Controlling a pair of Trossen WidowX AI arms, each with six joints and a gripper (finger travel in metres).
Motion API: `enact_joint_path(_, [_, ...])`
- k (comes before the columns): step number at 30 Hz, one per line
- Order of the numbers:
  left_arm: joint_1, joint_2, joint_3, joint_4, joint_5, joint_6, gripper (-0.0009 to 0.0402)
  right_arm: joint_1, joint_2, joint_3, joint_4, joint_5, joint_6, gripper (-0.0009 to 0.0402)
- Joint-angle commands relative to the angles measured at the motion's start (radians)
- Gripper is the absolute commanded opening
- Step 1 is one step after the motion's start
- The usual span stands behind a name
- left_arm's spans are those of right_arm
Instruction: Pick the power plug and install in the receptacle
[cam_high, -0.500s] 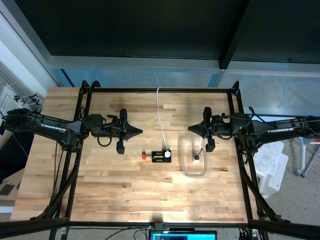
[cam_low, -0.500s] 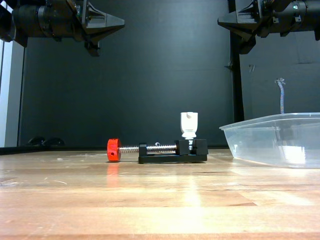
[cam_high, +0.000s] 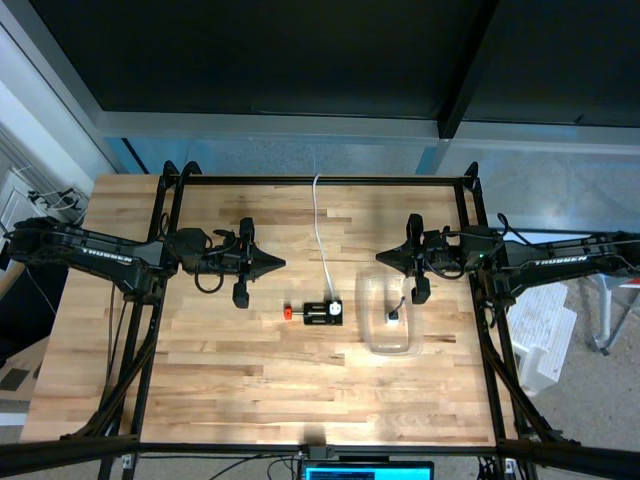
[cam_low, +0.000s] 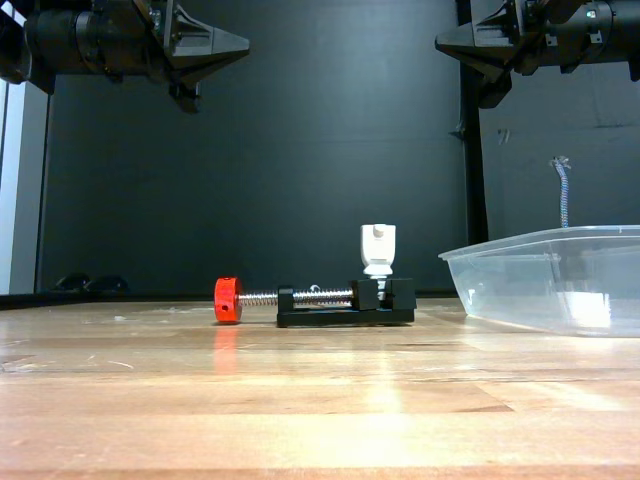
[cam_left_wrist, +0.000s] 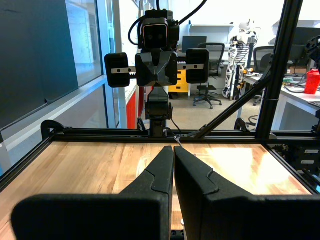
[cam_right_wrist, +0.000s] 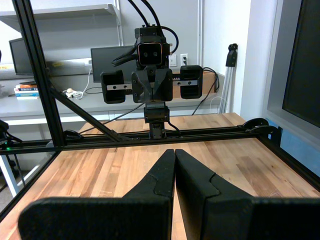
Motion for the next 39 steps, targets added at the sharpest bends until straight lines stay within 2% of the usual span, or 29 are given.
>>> enact_joint_path(1, [0.0,0.0,0.0,0.0,0.0,0.0,0.0,0.0,0.0,0.0,0.0,0.0,0.0,0.0])
enact_joint_path(29, [0.0,0.0,0.0,0.0,0.0,0.0,0.0,0.0,0.0,0.0,-0.001,-0.001,0.001,0.0])
enact_joint_path(32, [0.0,0.0,0.0,0.0,0.0,0.0,0.0,0.0,-0.006,0.009,-0.056,-0.011,0.001,0.0])
enact_joint_path(38, [0.0,0.0,0.0,0.0,0.0,0.0,0.0,0.003,-0.009,0.139,-0.447,-0.012,-0.026,0.0])
enact_joint_path(39, [0.0,0.0,0.0,0.0,0.0,0.0,0.0,0.005,-0.009,0.159,-0.499,-0.024,-0.026,0.0])
